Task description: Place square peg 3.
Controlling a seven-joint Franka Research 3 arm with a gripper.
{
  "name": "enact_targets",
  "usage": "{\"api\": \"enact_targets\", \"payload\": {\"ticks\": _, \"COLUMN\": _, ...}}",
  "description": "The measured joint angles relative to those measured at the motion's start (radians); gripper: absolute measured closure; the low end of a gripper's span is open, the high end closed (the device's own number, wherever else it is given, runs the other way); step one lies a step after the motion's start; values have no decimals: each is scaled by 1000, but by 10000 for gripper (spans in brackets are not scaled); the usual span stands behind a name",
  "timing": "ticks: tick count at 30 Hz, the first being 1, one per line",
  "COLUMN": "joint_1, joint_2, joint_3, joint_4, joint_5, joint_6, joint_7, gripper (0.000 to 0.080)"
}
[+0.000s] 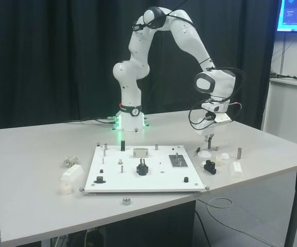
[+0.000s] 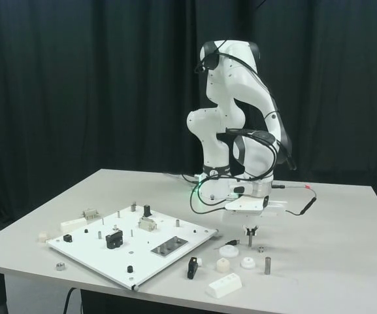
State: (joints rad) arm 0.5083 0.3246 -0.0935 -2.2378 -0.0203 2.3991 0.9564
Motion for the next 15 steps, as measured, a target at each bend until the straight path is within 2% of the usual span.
{"api": "enact_targets", "payload": {"ticks": 7, "joint_1": 0, "joint_2": 9, "joint_3": 1, "joint_4": 13, "joint_5": 0, "joint_6": -14, "joint_7": -3, "gripper": 728}}
{"api": "enact_targets", "payload": {"ticks": 8, "joint_1": -1, "joint_2": 10, "joint_3": 1, "joint_4": 15, "joint_5": 0, "joint_6": -16, "joint_7": -4, "gripper": 512}}
{"api": "enact_targets", "payload": {"ticks": 13, "joint_1": -1, "joint_2": 11, "joint_3": 1, "joint_4": 22, "joint_5": 0, "joint_6": -26, "joint_7": -7, "gripper": 512}}
{"api": "enact_targets", "payload": {"ticks": 14, "joint_1": -1, "joint_2": 11, "joint_3": 1, "joint_4": 24, "joint_5": 0, "joint_6": -30, "joint_7": -7, "gripper": 167}}
{"api": "enact_targets", "payload": {"ticks": 15, "joint_1": -1, "joint_2": 11, "joint_3": 1, "joint_4": 25, "joint_5": 0, "joint_6": -33, "joint_7": -8, "gripper": 167}}
